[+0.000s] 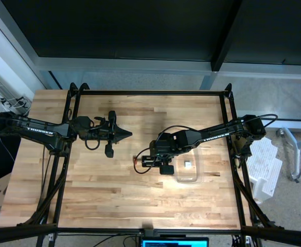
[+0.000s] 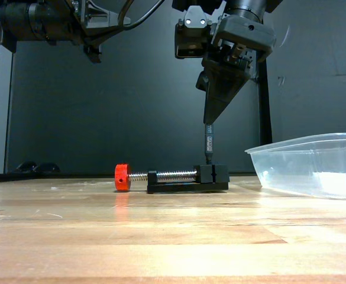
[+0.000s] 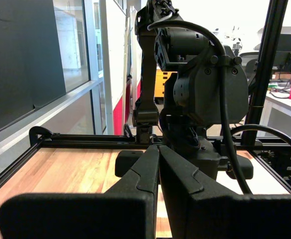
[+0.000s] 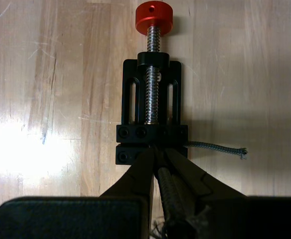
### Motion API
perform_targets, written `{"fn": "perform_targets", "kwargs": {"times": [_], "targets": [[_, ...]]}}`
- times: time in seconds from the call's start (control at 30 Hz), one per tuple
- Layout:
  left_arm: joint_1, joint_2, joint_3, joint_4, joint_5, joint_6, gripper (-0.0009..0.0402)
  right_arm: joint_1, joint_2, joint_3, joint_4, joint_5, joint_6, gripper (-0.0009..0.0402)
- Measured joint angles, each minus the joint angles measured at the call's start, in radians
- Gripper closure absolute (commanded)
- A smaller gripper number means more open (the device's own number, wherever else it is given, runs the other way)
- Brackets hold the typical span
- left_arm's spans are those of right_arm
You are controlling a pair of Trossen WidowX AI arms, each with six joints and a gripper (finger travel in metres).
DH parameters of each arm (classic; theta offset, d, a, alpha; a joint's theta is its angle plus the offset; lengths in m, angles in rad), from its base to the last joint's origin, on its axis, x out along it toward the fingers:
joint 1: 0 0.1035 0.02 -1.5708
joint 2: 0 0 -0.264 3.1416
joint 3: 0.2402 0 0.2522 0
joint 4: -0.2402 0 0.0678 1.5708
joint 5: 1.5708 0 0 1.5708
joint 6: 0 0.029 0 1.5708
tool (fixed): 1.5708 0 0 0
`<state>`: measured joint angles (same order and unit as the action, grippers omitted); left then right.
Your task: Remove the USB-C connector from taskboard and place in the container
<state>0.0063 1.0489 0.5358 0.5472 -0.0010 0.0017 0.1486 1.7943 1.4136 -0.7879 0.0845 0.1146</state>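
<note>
The taskboard (image 2: 187, 177) is a small black vise with a red knob (image 2: 122, 177), lying on the wooden table left of the clear container (image 2: 306, 155). My right gripper (image 2: 209, 124) points straight down over the vise's block end and is shut on the USB-C connector (image 2: 209, 147). The connector is a dark slim plug standing upright, with its lower end at the top of the vise. In the right wrist view, the fingers (image 4: 140, 172) pinch the connector (image 4: 161, 173) just behind the taskboard (image 4: 152, 133). My left gripper (image 1: 123, 135) hovers shut over the table's left half, holding nothing.
A small white piece (image 1: 188, 163) lies inside the container (image 1: 191, 178), just right of the taskboard (image 1: 143, 161). A frayed braided cord end (image 4: 220, 147) sticks out beside the vise. A black frame (image 1: 150, 93) borders the table.
</note>
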Motion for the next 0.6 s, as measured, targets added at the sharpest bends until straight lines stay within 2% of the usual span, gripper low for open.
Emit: {"fn": "perform_targets", "kwargs": {"times": [0.23,0.33,0.6], "targets": [[0.0,0.0,0.0,0.0,0.0,0.0,0.0393,0.0,-0.03,0.006,-0.004,0.01,0.0,0.0393],[0.0,0.0,0.0,0.0,0.0,0.0,0.0393,0.0,-0.037,0.018,-0.013,0.028,-0.001,0.0393],[0.0,0.0,0.0,0.0,0.0,0.0,0.0393,0.001,-0.06,0.018,-0.026,0.029,-0.001,0.0393]]}}
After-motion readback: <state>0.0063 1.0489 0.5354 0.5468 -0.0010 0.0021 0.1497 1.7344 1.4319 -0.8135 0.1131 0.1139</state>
